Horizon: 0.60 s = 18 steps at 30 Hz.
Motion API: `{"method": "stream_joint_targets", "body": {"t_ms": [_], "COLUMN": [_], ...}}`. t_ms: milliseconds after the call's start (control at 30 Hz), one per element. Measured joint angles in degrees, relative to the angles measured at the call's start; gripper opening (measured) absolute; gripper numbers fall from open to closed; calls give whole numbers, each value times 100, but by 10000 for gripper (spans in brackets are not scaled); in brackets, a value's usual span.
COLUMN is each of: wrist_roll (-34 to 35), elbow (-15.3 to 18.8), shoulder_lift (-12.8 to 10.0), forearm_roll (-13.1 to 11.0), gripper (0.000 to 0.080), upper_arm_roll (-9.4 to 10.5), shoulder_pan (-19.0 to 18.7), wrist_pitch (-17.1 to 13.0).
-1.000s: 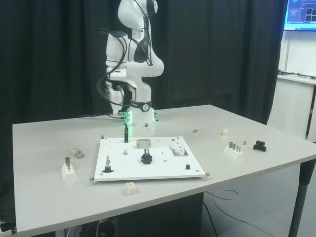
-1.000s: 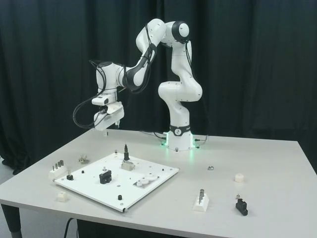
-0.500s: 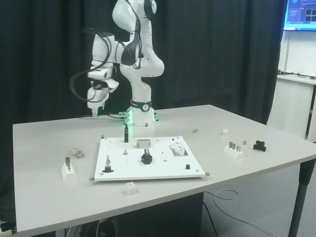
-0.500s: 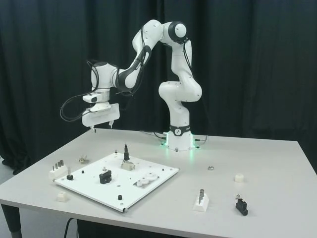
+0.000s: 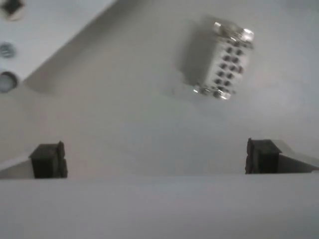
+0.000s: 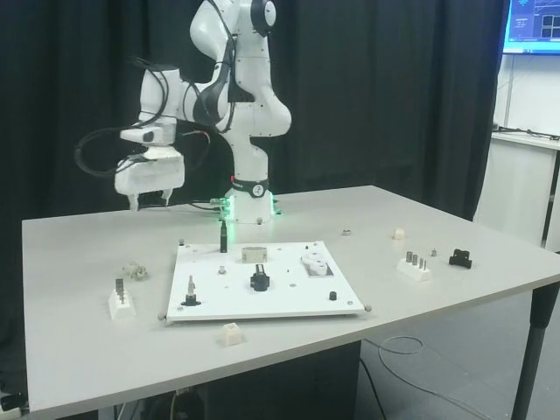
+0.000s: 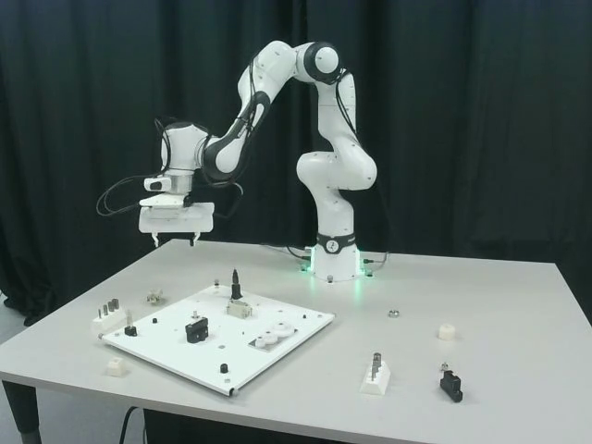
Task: Pick waterproof.
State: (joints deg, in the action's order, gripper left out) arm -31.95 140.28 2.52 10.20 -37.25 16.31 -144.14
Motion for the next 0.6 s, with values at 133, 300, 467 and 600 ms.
{"method": "stream_joint_targets", "body": {"t_ms": [133, 300, 467, 600], "wrist_roll": [30, 30, 30, 30], "elbow": [-89, -262, -520, -760], "shoulder_lift": [-243, -595, -1005, -1364], "forearm_roll": [-270, -628, -949, -1199], "gripper": [800, 800, 800, 800], "upper_arm_roll": [-82, -98, -89, -68], "shoulder_pan": [1, 9, 6, 1], "wrist_pitch": [-267, -461, -508, -505]}}
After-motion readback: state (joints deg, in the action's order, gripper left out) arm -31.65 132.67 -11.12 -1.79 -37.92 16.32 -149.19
